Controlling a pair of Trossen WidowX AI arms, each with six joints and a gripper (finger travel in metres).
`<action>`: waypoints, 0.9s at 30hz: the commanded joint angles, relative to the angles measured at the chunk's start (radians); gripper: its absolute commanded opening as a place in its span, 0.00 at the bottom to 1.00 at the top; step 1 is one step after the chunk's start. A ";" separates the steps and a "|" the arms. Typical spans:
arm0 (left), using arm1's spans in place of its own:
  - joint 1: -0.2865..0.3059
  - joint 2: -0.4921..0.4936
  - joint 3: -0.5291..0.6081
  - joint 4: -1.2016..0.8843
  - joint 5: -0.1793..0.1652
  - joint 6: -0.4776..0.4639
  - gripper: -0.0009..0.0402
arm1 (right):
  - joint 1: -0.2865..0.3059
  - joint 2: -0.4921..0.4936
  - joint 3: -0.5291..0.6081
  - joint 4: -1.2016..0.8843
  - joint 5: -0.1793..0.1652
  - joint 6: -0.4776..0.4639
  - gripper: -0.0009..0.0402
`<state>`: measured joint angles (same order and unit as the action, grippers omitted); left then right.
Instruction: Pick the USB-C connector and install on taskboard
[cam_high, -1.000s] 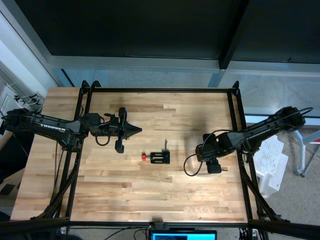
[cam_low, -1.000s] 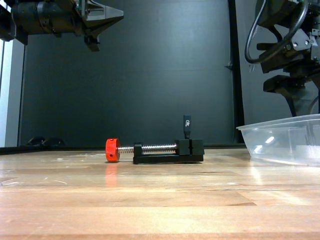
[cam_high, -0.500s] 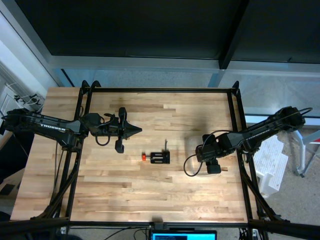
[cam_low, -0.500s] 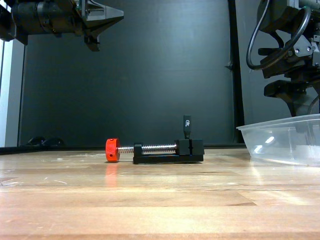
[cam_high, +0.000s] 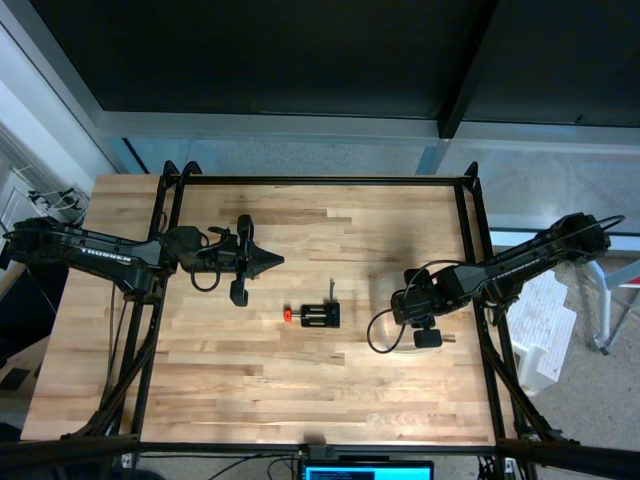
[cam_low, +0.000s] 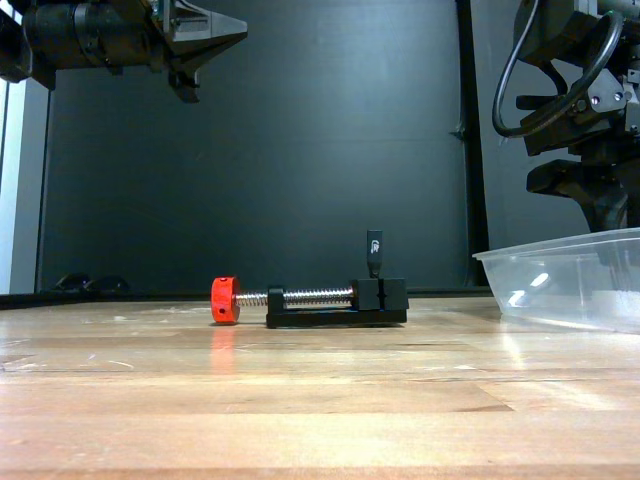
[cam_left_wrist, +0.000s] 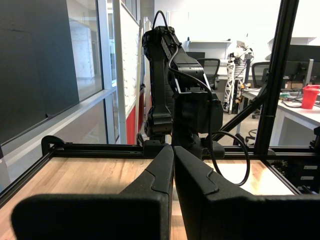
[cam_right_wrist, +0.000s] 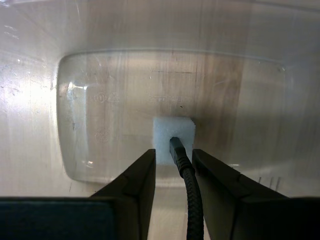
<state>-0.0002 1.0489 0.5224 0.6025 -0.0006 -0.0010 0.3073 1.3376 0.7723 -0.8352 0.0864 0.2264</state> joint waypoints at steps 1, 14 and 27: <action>0.000 0.000 0.000 0.000 0.000 0.000 0.02 | 0.000 -0.001 0.000 0.001 0.001 0.001 0.19; 0.000 0.000 0.000 0.000 0.000 0.000 0.02 | 0.000 -0.003 0.000 0.002 0.002 0.000 0.03; 0.000 0.000 0.000 0.000 0.000 0.000 0.02 | 0.000 -0.030 0.091 -0.099 0.027 -0.009 0.02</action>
